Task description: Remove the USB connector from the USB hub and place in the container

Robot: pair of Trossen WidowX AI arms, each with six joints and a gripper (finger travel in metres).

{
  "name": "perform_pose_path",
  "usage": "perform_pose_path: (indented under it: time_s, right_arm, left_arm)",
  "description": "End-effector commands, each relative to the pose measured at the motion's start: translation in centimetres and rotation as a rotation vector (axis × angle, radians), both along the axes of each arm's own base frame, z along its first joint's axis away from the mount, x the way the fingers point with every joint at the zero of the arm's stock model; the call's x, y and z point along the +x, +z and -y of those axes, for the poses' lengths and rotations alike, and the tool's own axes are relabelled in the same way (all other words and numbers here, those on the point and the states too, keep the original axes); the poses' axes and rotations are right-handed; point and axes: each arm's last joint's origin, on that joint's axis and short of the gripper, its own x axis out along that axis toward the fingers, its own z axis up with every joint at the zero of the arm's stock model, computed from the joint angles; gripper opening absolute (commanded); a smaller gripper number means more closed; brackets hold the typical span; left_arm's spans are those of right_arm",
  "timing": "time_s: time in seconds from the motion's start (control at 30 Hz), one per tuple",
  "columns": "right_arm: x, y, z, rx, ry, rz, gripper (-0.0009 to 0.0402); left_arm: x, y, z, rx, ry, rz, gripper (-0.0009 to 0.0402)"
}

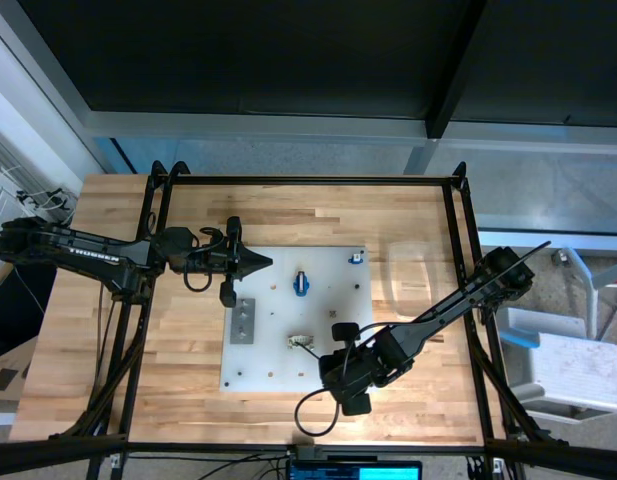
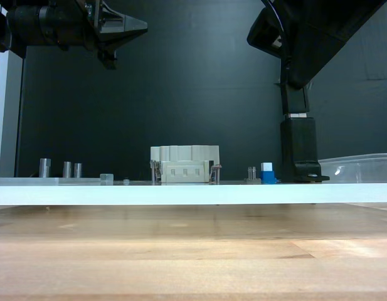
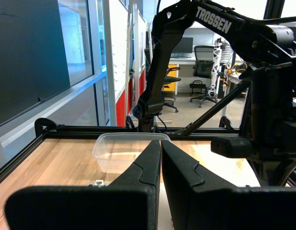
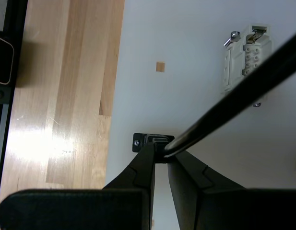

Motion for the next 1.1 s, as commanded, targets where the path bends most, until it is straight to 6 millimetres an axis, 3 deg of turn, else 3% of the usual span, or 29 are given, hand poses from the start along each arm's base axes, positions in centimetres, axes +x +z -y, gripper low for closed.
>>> perform_pose_path:
  time_s: [0.03,0.83,1.1]
  right_arm:
    - [-0.3,0.1,0.1,0.009,-0.014,0.037,0.0]
    - [-3.2,0.5,0.9,0.04,-0.067,0.193,0.0]
    - [-4.4,2.5,1.8,0.053,-0.062,0.197,0.0]
  left_arm:
    - [0.0,0.0,0.0,0.0,0.0,0.001,0.0001]
    - [0.0,0.0,0.0,0.0,0.0,0.0,0.0001]
    - [0.0,0.0,0.0,0.0,0.0,0.0,0.0001]
